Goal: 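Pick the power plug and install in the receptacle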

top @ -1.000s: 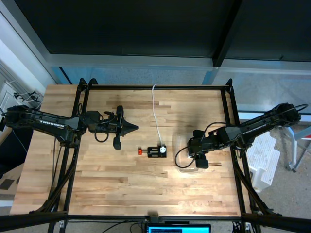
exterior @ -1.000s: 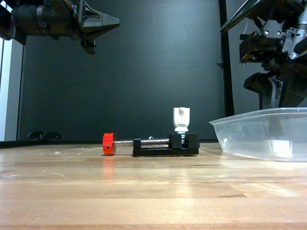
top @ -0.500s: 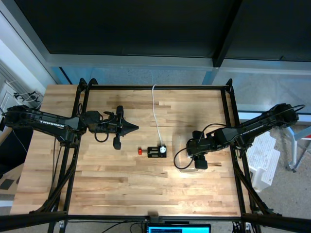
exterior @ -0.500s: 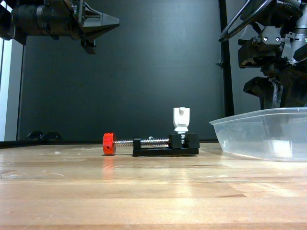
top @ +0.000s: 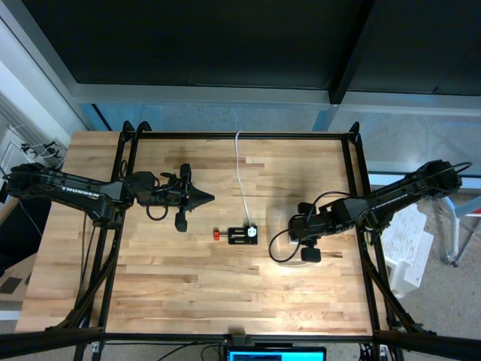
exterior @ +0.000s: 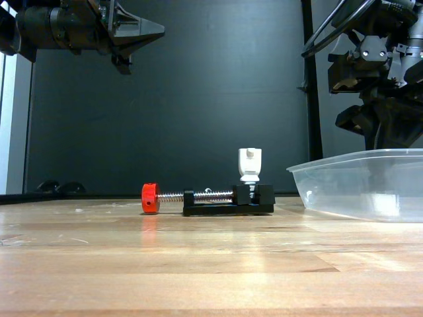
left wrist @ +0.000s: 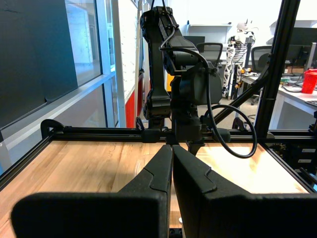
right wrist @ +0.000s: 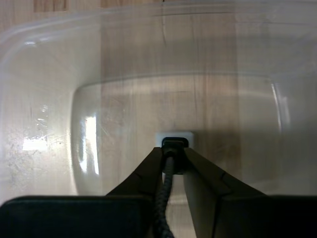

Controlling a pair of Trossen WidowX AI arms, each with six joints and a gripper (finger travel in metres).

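R gripper hung inside the clear plastic tray, its two fingers pinching the tiny dark power plug. The plug's thin grey braided stem ran back btwn the fingers. A small white cube showed just beyond the plug's tip, on or near the tray floor. Couldn't tell if the two touched, nor if the plug was off the floor yet.

L gripper was parked high over the wooden table, well apart from the work, fingers pressed together on nothing.

The receptacle, a small black block fixture, sat on the table btwn the arms, near the tray. Its white socket face stood upright at the tray end, red knob at the L end, and the long white cord ran off to the far edge.

Step in hand, by my read: the pick, w/ grasp made and lift not yet done. Next move calls for raising the plug clear of the tray rim w/o dragging the stem, carrying it across to the socket, lining it up square and pressing in.
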